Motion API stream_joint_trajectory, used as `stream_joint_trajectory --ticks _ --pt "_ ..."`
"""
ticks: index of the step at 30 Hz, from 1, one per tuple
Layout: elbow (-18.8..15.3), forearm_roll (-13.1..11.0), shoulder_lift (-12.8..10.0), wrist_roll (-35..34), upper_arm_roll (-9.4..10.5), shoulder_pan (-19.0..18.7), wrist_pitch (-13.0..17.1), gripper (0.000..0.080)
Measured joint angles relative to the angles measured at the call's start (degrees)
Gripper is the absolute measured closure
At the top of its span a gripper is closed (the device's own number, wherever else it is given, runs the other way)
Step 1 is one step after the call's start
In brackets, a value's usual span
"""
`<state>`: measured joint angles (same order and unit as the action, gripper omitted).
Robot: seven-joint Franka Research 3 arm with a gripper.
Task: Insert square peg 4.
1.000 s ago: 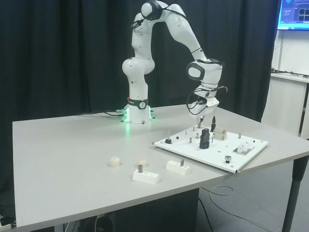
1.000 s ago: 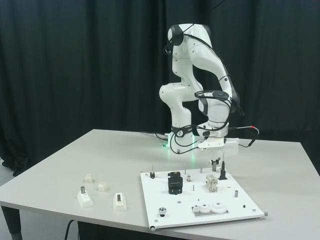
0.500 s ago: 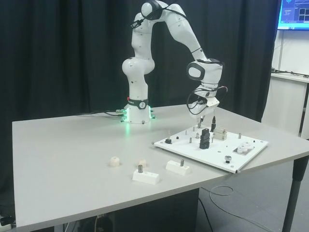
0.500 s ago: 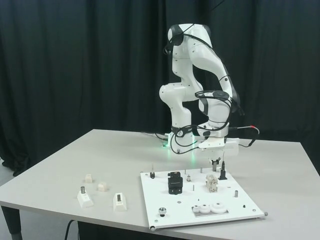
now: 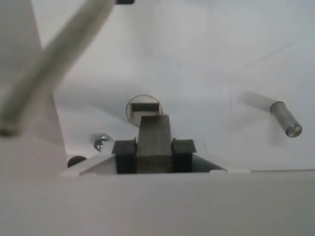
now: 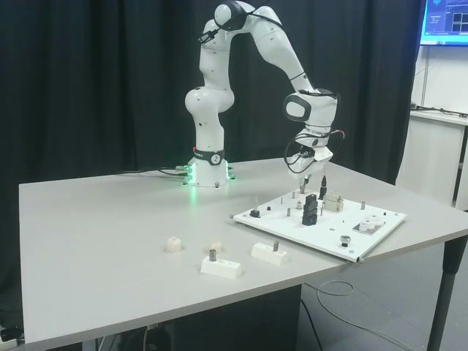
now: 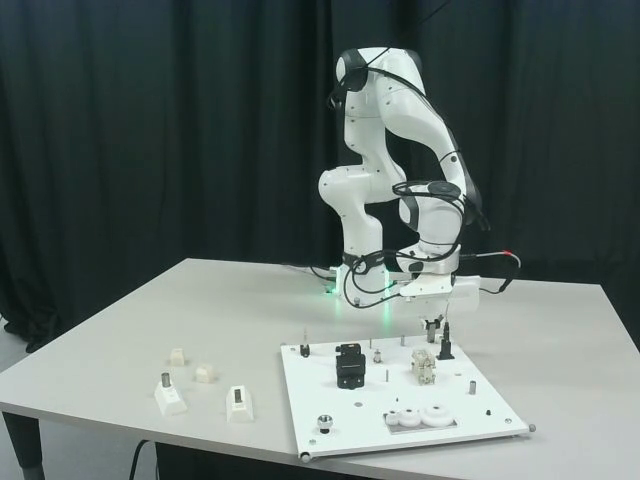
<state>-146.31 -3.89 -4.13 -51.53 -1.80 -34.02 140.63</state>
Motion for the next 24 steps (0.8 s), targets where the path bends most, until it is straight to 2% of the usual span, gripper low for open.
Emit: stream_joint_trajectory --ticks 24 --pt "0.00 0.00 -0.16 -0.14 0.45 0.00 1.25 0.0652"
